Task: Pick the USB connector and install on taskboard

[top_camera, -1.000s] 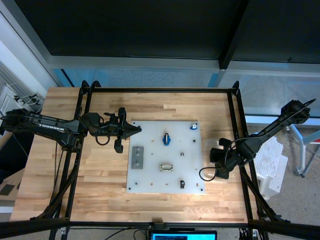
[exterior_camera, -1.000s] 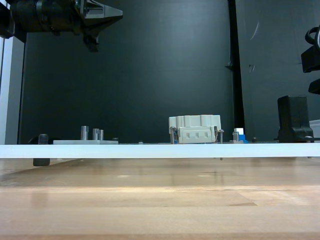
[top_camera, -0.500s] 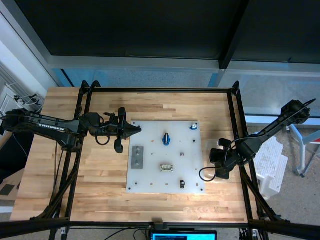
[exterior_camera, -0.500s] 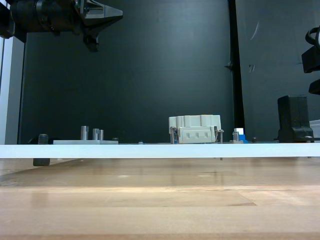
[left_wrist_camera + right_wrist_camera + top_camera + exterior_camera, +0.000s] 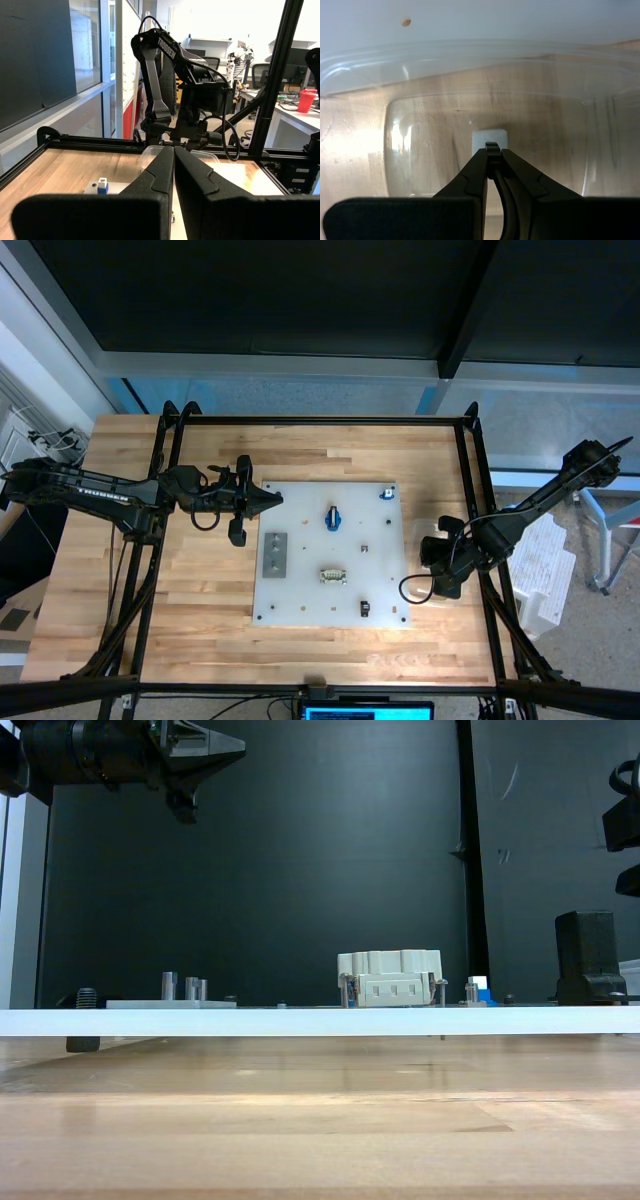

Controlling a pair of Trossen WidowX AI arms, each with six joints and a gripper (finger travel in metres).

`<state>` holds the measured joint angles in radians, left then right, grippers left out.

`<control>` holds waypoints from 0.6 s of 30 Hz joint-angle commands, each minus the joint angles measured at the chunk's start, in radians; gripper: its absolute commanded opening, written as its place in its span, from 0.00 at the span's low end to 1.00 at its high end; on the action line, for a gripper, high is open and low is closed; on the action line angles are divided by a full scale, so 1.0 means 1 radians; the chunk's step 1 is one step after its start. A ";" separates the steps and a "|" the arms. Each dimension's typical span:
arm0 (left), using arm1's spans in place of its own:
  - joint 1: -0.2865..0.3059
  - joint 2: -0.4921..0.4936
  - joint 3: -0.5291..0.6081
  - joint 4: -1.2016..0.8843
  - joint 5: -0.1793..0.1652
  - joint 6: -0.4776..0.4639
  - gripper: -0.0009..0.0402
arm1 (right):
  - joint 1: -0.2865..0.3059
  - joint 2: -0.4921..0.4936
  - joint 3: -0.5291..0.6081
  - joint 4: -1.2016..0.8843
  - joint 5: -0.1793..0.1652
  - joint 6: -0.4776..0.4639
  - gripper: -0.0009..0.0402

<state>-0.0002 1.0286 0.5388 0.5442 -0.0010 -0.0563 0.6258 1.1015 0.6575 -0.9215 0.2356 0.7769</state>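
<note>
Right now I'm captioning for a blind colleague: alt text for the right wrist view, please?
The right gripper, jaws shut on the tiny dark USB connector, hangs over a clear plastic tray holding a small white square piece. Outside this view, the left gripper is parked, shut, above the taskboard corner.

- Wooden table [image 5: 180, 630]: pale planks, with a black frame [image 5: 320, 421] standing around its edges.
- White board [image 5: 300, 605]: flat on the wood, one corner under the jaws of the left gripper [image 5: 276, 499].
- Clear tray [image 5: 470, 47]: on the wood, directly below the jaws of the right gripper [image 5: 491, 146].
</note>
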 commanded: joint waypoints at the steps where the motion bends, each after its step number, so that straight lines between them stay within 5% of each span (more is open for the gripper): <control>1: 0.000 0.000 0.000 0.000 0.000 0.000 0.02 | 0.000 0.000 0.010 -0.005 0.001 0.000 0.02; 18: 0.000 0.000 0.000 0.000 0.000 0.000 0.02 | -0.004 -0.005 0.200 -0.168 -0.001 -0.082 0.02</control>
<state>-0.0002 1.0286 0.5388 0.5442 -0.0013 -0.0566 0.6212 1.0966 0.8391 -1.0752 0.2386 0.7044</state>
